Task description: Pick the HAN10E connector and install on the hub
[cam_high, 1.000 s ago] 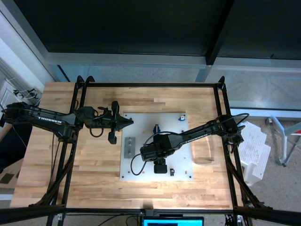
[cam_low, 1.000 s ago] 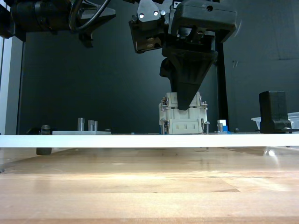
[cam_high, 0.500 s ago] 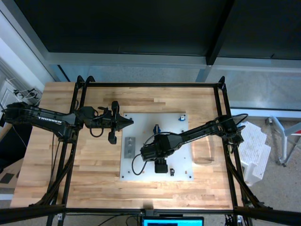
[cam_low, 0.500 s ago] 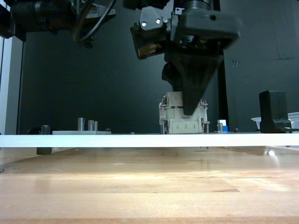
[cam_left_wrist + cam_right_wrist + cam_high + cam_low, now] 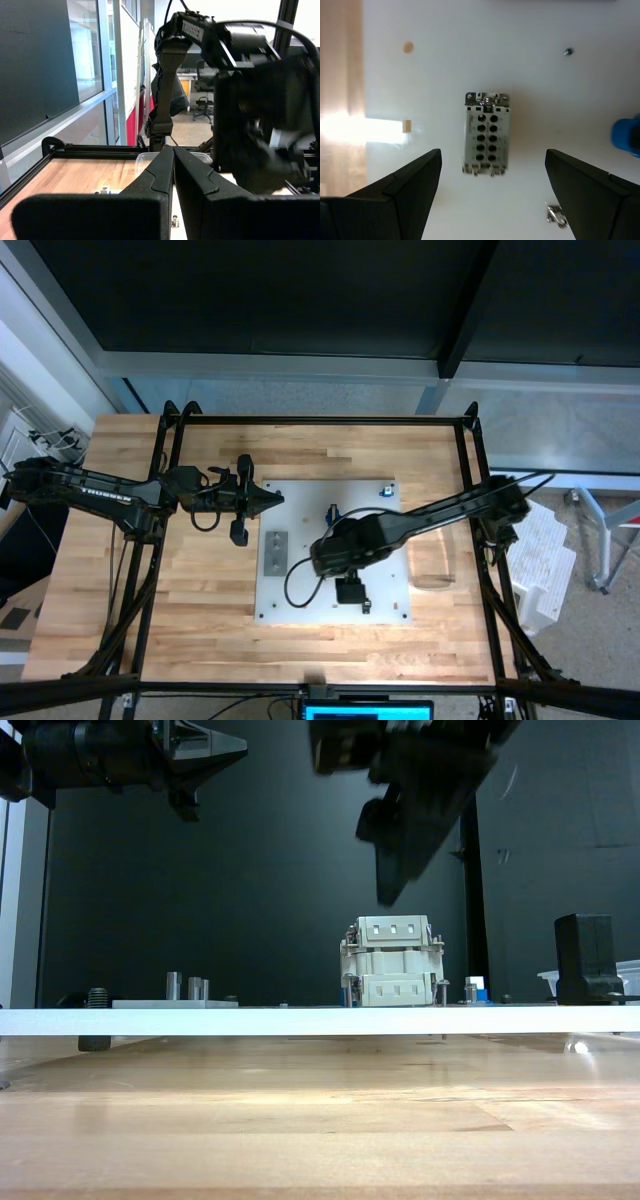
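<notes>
Left gripper [image 5: 268,499]: fingers pressed together, empty, high up and well to the left of the hub [image 5: 392,988].
Connector [image 5: 392,930]: upright, seated on top of the hub, contact holes facing up.
Right gripper [image 5: 350,591]: fingers spread wide, empty, straight above the hub, clear of the connector.

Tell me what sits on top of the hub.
The HAN10E connector sits on the hub, covering its socket. Right pincer hangs open above; left pincer, shut, at the board's left edge.
</notes>
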You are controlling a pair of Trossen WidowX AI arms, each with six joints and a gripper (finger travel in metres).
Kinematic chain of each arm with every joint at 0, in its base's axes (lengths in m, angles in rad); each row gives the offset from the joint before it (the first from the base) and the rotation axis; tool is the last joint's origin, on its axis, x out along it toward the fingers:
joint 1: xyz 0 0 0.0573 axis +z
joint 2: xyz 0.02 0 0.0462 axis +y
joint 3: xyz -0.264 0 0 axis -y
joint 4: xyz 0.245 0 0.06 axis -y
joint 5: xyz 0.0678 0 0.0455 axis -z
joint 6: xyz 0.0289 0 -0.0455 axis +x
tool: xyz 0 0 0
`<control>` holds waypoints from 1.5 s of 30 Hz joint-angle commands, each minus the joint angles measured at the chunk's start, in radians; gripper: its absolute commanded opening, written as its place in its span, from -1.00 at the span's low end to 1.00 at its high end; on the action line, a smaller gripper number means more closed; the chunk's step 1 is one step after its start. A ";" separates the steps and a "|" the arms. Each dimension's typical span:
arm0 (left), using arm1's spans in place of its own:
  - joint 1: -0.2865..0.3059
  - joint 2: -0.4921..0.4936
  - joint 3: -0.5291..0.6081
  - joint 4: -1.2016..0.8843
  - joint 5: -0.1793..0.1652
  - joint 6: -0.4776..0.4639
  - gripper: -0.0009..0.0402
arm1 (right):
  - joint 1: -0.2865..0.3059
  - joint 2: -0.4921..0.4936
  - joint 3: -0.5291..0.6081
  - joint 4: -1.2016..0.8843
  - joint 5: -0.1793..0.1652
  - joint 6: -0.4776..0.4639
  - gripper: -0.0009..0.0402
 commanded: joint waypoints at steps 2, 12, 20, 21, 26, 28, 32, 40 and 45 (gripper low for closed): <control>0.000 0.000 0.000 0.000 0.000 0.000 -0.96 | -0.012 -0.120 -0.106 0.137 0.012 -0.019 0.36; 0.000 0.000 0.000 0.000 0.000 0.000 -0.96 | -0.077 -0.431 -0.426 0.506 0.052 -0.074 -0.24; 0.000 0.000 0.000 0.000 0.000 0.000 -0.96 | -0.153 -0.608 -0.621 0.808 0.042 -0.157 -0.95; 0.000 0.000 0.000 0.000 0.000 0.000 -0.96 | -0.163 -0.625 -0.644 0.843 0.042 -0.171 -0.98; 0.000 0.000 0.000 0.000 0.000 0.000 -0.96 | -0.217 -0.706 -0.745 0.998 0.033 -0.180 -0.93; 0.000 0.000 0.000 0.000 0.000 0.000 -0.96 | -0.234 -0.734 -0.787 1.069 0.013 -0.190 -0.97; 0.000 0.000 0.000 0.000 0.000 0.000 -0.96 | -0.253 -0.785 -0.870 1.204 -0.006 -0.208 -0.95; 0.000 0.000 0.000 0.000 0.000 0.000 -0.96 | -0.291 -0.852 -0.998 1.394 -0.056 -0.201 -0.96; 0.000 0.000 0.000 0.000 0.000 0.000 -0.96 | -0.291 -0.863 -1.011 1.412 -0.049 -0.196 -0.96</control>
